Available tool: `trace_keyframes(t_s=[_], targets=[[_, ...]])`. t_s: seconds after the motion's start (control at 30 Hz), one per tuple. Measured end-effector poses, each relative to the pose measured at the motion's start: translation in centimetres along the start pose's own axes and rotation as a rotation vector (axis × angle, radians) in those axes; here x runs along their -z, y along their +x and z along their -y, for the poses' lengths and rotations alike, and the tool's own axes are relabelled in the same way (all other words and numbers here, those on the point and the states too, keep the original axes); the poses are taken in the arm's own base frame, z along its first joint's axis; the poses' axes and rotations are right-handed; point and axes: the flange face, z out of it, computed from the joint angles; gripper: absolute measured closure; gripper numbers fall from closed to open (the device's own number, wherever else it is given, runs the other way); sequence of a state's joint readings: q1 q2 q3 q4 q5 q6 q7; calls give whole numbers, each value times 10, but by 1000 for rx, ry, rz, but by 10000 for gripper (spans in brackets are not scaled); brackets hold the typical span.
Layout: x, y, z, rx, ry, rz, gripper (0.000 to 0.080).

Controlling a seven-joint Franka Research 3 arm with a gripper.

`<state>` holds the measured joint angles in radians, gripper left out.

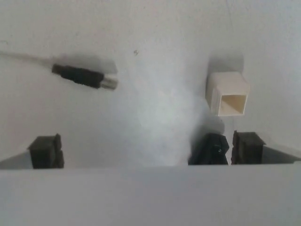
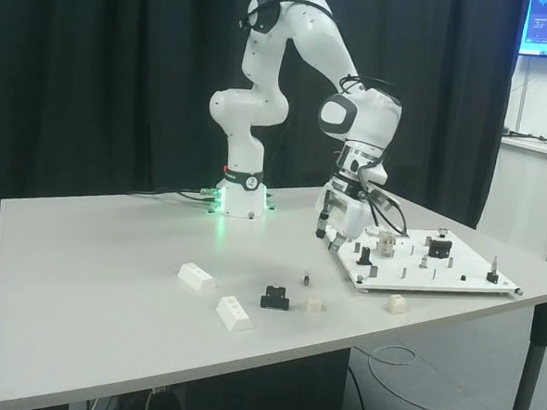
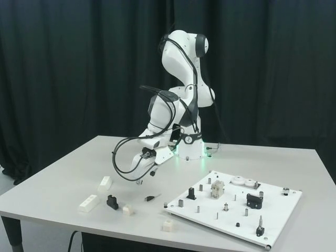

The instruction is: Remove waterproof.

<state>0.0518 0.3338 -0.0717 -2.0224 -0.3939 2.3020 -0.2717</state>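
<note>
While no writing shows, pincer [image 3: 146, 177] hovers above the table [image 3: 68, 178].

I'm taking the waterproof [image 1: 209, 148] to be the little black chunky part, though I can't be sure. It's got a wider base with a narrower bump on top and sits loose on the table [image 2: 111, 279]. From the wrist it shows between the gripper [image 1: 146, 150] jaws, just beside one and well apart from the other. The room views put it lower than the jaws, not touching them.
</note>
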Motion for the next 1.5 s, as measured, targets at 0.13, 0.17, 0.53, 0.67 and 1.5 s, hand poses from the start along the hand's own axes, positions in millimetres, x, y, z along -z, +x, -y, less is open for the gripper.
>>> trace_keyframes(t_s=[0.13, 0.17, 0.53, 0.67, 1.5], targets=[[-1, 0, -2, -2, -1, -4, 4], [-1, 0, -2, -3, -1, -5, 4], [0, 3, -5, -6, -6, -11, 3], [1, 4, -6, -7, -7, -13, 3], [7, 9, -8, -6, -13, -25, 3]])
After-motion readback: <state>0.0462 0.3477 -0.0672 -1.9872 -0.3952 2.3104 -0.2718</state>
